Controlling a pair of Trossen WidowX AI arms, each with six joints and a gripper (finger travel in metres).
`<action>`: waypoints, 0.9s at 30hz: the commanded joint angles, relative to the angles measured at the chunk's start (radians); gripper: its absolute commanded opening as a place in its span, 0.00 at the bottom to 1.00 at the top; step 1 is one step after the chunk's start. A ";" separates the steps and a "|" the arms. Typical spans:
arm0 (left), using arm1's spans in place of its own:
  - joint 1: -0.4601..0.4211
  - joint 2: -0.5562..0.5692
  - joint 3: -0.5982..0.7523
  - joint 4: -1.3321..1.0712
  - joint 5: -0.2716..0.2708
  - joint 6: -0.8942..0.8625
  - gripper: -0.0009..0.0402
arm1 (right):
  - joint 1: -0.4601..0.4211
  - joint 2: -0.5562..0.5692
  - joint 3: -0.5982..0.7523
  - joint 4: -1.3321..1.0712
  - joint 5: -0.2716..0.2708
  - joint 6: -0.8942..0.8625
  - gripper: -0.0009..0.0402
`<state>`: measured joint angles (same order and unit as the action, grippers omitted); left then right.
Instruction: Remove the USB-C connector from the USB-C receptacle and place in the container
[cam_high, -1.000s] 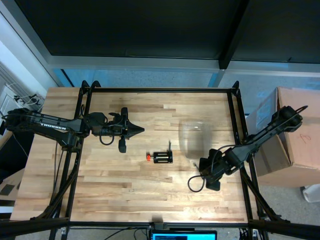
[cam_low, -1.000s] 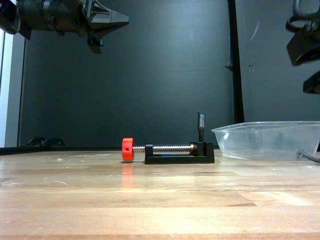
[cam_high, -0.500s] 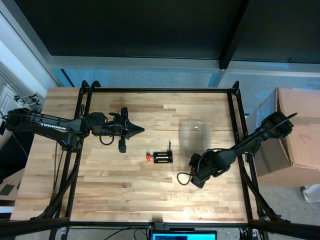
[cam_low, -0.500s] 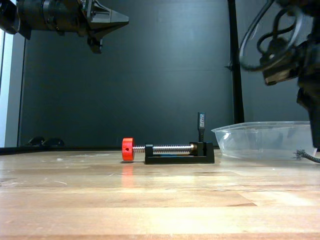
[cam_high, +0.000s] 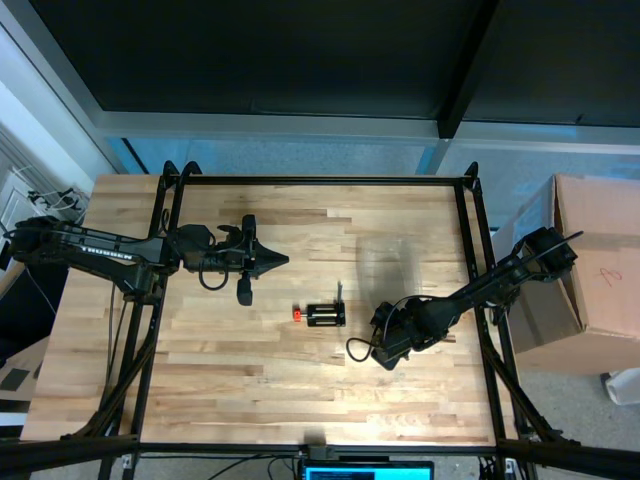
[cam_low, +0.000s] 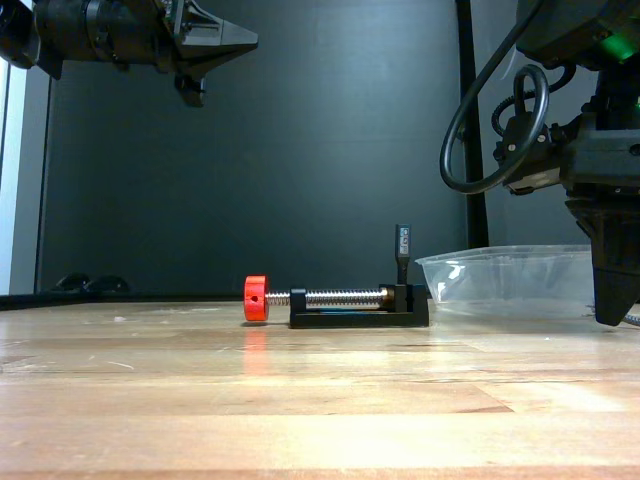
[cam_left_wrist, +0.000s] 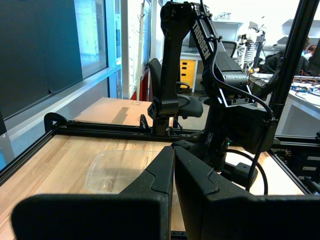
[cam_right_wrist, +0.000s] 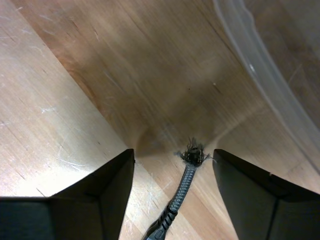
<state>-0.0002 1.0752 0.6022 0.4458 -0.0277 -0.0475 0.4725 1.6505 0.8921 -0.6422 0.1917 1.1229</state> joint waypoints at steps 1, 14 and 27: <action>0.000 0.000 0.000 0.000 0.000 0.000 0.02 | -0.002 0.000 -0.002 0.000 0.001 -0.001 0.44; 0.000 0.000 0.000 0.000 0.000 0.000 0.02 | -0.002 0.000 -0.023 0.003 0.005 -0.005 0.24; 0.000 0.000 0.000 0.000 0.000 0.000 0.02 | -0.001 -0.001 -0.020 0.007 -0.001 -0.004 0.04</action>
<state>-0.0002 1.0748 0.6018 0.4458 -0.0277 -0.0475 0.4709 1.6493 0.8700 -0.6353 0.1955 1.1191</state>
